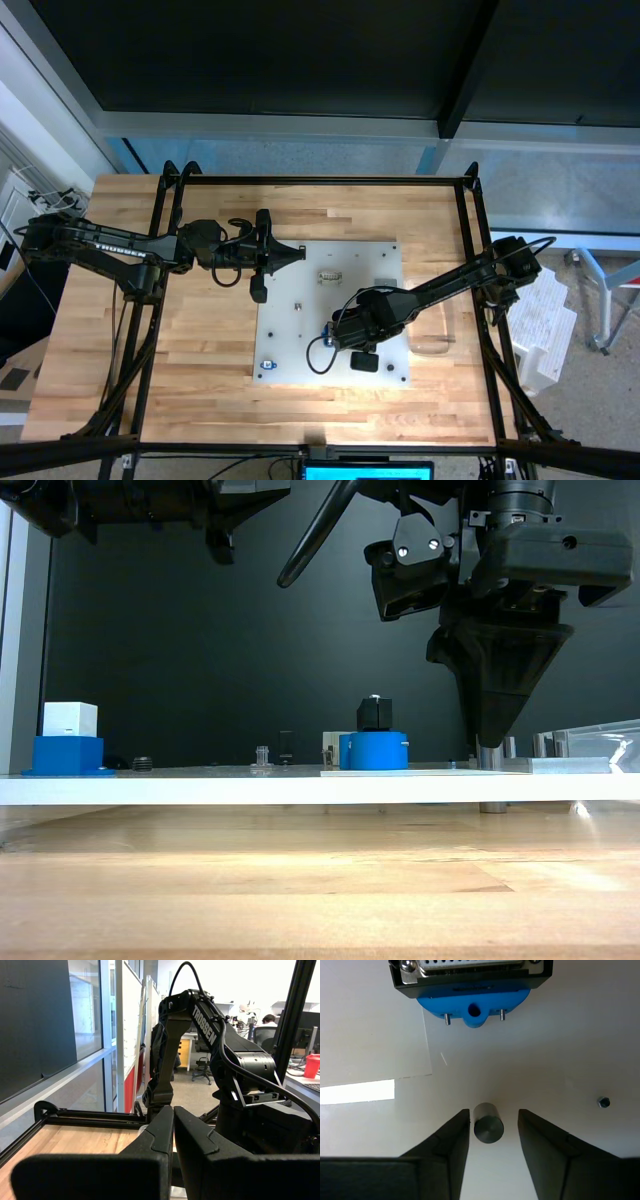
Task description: Pick the 16mm cylinder and install on the taskboard
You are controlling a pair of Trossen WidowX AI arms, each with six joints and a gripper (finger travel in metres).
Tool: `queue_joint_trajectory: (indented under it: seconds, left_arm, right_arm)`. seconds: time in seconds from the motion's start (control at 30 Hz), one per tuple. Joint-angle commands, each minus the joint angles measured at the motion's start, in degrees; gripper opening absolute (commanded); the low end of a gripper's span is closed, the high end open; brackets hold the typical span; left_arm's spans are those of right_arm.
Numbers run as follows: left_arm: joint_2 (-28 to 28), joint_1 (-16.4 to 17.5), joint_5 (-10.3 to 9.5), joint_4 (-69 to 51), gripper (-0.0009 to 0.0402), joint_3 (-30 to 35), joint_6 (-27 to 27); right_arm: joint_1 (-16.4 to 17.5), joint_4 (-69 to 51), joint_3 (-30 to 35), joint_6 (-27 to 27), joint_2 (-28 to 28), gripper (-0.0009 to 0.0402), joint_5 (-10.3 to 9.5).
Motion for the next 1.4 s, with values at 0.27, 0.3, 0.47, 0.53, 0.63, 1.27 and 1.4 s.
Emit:
queue_joint_trajectory:
  seconds: [0.27,0.3,0.47,0.53,0.63,1.27,1.4]
  left_arm:
    - [0.02,0.0,0.02,0.02,0.0001,0.02,0.02]
    - [0.02,0.02,0.02,0.02,0.0001,0.02,0.0]
    - [0.02,0.02,0.02,0.02,0.0001,0.02,0.02]
    - [0.02,0.0,0.02,0.02,0.0001,0.02,0.02]
    - [0.02,0.0,0.02,0.02,0.0001,0.02,0.0]
    - [0.02,0.02,0.02,0.02,0.0001,0.02,0.02]
    - [0.02,0.0,0.02,0.02,0.0001,0.02,0.0]
  right_arm:
    - [0.0,-0.31,0.02,-3.13,-2.29,0.0179,-0.55]
    - [-0.02,-0.48,0.02,-3.85,-2.8,0.0179,-0.57]
    - [-0.09,-1.86,0.02,-6.71,-5.29,0.0175,-1.42]
    - [-0.09,-2.45,0.02,-7.5,-6.19,0.0173,-1.42]
    - [-0.09,-3.65,0.02,-7.61,-7.34,0.0169,-1.42]
    - [-4.28,3.02,-8.15,-9.27,-18.05,0.0086,-1.44]
    - [-7.3,8.81,-11.87,-11.63,-24.22,0.0033,-1.44]
